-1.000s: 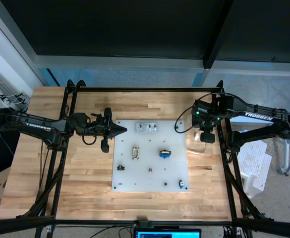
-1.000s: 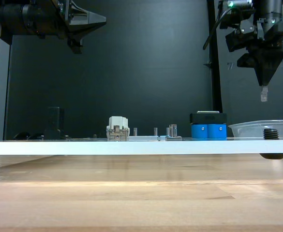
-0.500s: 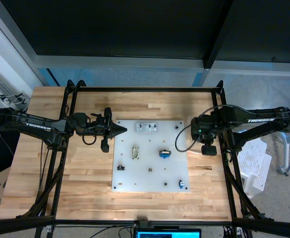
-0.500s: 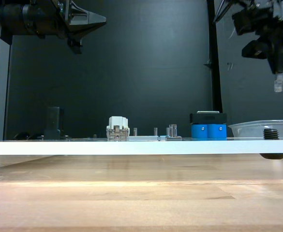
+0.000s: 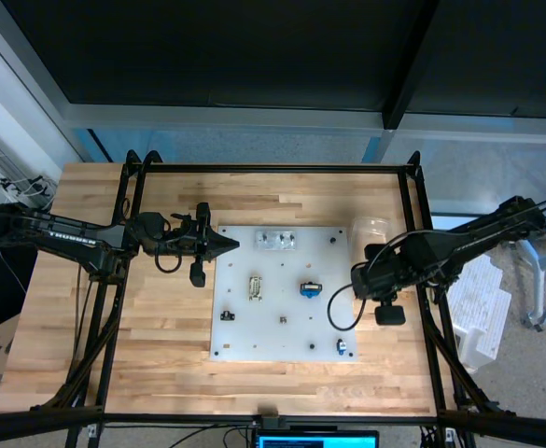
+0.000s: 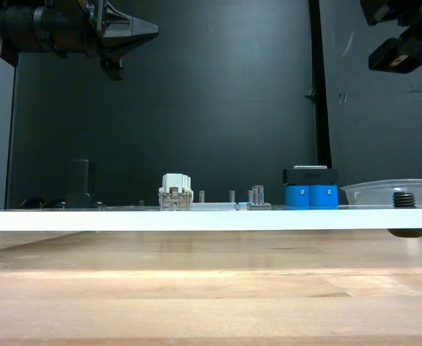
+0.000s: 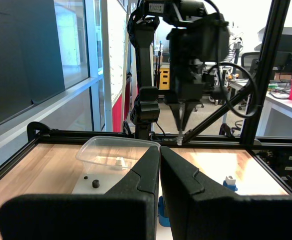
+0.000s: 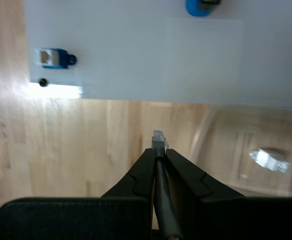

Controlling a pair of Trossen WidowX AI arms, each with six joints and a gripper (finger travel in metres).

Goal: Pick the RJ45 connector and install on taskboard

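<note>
Two grippers: the right gripper (image 8: 158, 150) hung over bare wood just off the taskboard's (image 5: 263, 341) right edge. The left gripper (image 5: 226, 245) sat at its left edge, fingers together and empty.
Right grip: clenched on the RJ45 connector (image 8: 158, 136), whose long axis ran in line with the fingers.
Key relation: the small blue socket (image 8: 51, 57) at the taskboard's near right corner looked like the target, and the right arm was nearer to it.
Obstacles: the clear tray (image 8: 245, 145) sat beside the taskboard and held a spare plug (image 8: 268, 159). Nothing stood between connector and socket.

tray (image 5: 370, 227): off taskboard (image 5: 282, 342) far-right corner | left claw (image 5: 232, 245): over left edge | right claw (image 8: 158, 151) + RJ45 connector (image 8: 158, 136): beside right edge
</note>
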